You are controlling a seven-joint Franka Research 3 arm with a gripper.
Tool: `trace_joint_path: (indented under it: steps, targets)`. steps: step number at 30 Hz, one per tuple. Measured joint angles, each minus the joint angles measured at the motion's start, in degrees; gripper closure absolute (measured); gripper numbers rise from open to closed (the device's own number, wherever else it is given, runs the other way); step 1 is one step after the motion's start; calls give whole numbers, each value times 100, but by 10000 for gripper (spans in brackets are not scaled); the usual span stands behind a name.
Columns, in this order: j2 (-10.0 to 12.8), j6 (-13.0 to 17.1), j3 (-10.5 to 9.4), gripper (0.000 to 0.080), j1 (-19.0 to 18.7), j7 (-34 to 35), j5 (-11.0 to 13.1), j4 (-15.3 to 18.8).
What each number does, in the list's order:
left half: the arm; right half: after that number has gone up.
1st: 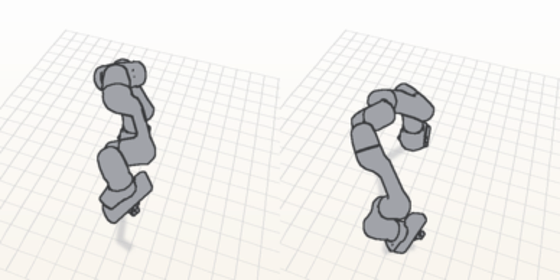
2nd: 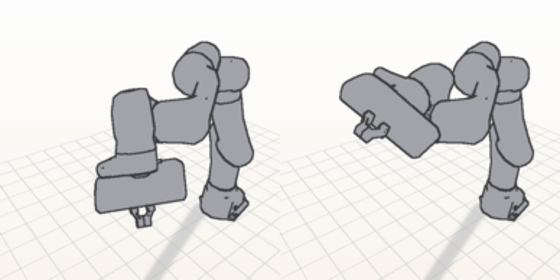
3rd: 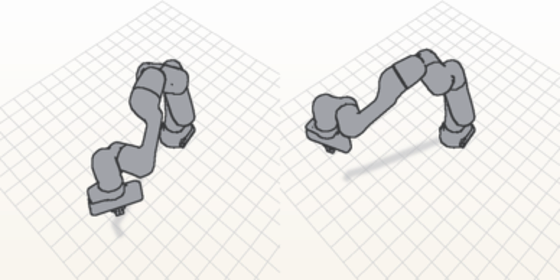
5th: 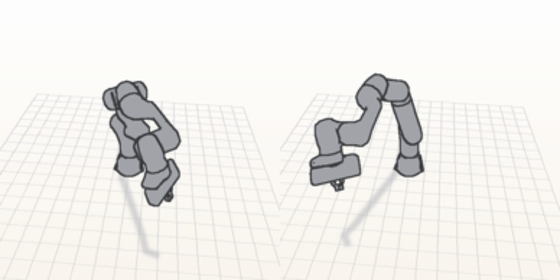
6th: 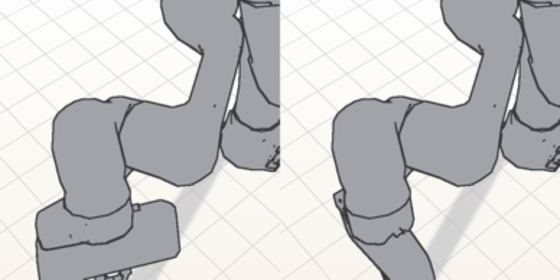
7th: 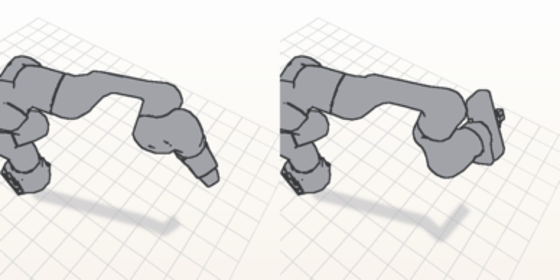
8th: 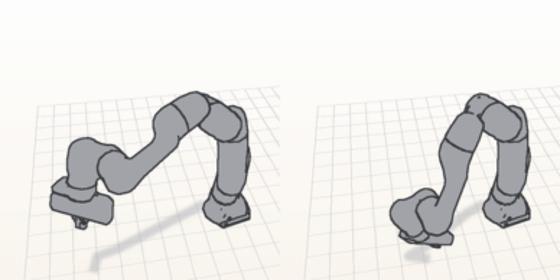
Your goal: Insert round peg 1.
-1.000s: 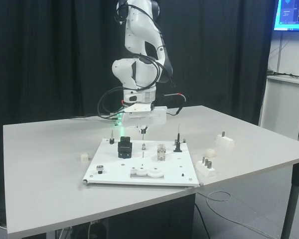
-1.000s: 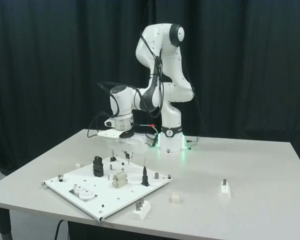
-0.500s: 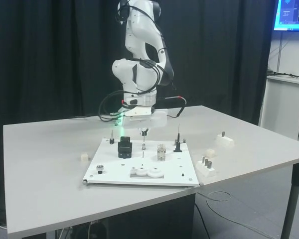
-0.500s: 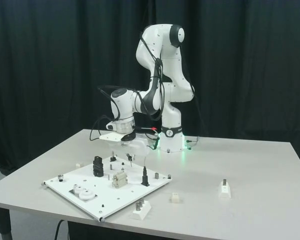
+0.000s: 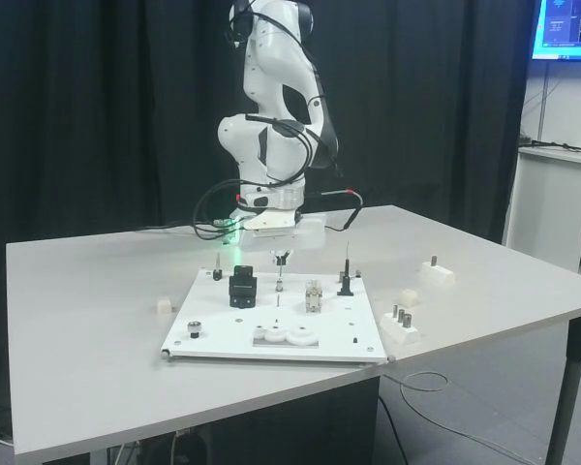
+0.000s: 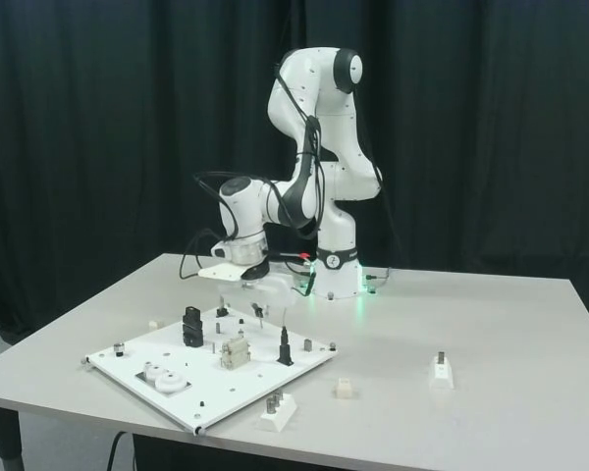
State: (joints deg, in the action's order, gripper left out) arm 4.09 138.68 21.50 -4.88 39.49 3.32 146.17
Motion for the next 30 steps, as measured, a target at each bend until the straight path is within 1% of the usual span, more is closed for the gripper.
trace_joint_path:
  steps: [6, 21, 30]
  targets:
    - [18, -42, 0, 768, -17, -61, 91, 12]
    - [52, -39, 15, 768, -15, -64, 121, 7]
    - [52, 1, 62, 768, -14, -64, 126, -1]
